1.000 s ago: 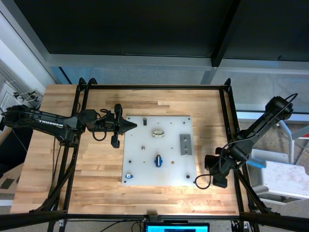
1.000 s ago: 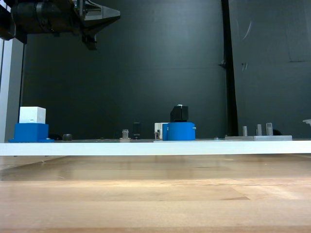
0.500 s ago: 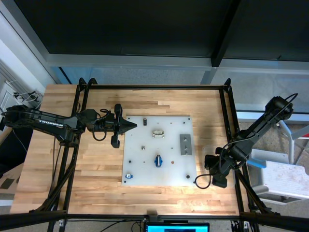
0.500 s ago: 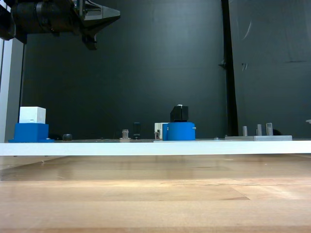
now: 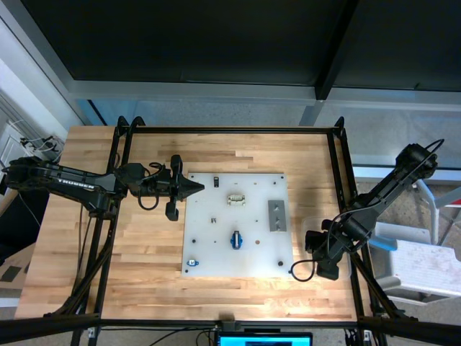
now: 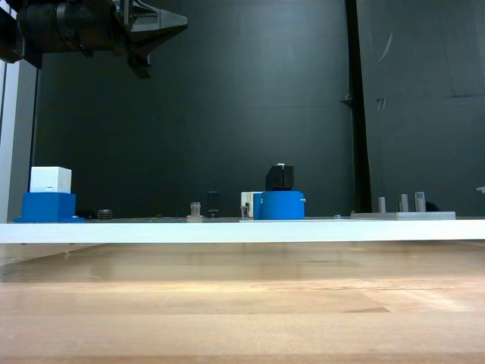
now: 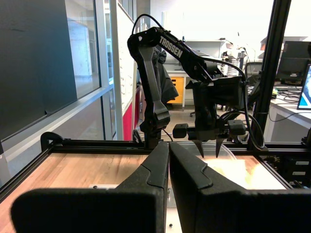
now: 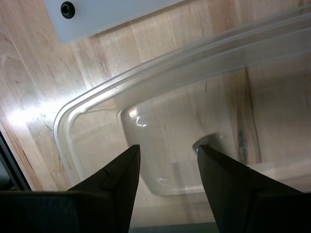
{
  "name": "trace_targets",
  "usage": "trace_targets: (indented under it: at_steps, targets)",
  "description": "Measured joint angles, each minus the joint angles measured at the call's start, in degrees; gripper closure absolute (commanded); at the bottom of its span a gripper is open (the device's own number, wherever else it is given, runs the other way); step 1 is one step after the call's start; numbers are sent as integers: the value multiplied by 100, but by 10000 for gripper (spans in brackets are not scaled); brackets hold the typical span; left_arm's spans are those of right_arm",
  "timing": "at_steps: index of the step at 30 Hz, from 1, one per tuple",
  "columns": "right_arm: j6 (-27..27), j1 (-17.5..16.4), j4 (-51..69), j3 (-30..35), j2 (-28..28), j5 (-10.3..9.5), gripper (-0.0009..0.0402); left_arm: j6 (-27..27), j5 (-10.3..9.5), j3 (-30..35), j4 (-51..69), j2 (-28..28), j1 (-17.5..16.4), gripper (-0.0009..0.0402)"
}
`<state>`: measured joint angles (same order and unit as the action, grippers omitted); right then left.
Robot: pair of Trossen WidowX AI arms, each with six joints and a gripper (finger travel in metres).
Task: Pick the 16mm cylinder and place it in the container
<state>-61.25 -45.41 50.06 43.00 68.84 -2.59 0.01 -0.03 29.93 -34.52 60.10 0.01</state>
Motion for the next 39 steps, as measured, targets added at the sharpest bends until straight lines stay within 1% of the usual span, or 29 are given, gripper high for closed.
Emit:
trace_targets:
  at_steps: [9,39]
  targets:
    - [0,2,-2,0,0,0,241,0,2,2,0,0,0,393]
    - [2,2,-26,0,0,-2,240,2,2,2,0,0,0,393]
